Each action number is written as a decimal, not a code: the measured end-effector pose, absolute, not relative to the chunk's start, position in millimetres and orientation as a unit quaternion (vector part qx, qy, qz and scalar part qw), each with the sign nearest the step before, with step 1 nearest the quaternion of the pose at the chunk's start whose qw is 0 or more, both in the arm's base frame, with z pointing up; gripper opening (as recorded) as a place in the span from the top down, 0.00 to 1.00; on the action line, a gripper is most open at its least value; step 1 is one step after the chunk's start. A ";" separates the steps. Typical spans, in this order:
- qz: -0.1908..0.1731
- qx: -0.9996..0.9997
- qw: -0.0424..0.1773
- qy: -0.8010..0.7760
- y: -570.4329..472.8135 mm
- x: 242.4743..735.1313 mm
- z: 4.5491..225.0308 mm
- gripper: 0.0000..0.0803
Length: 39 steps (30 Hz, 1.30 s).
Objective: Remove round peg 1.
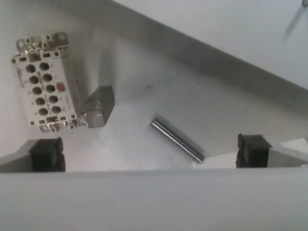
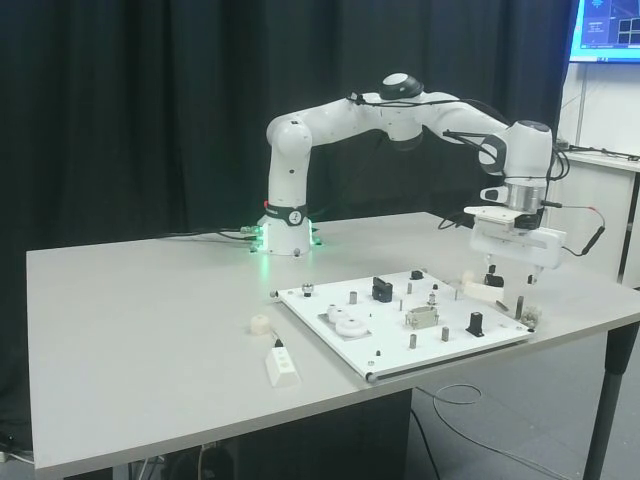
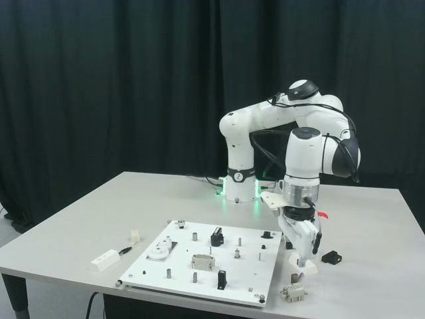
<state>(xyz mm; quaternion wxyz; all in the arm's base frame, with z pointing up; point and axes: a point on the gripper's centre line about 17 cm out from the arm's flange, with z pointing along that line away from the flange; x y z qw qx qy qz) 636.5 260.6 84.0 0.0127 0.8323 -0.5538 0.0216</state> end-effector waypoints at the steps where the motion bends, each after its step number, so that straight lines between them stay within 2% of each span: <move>1: 0.022 0.832 0.013 -0.555 260.8 636.5 84.0 0.02; 39: 0.040 0.821 0.018 -0.570 255.0 642.9 87.3 0.00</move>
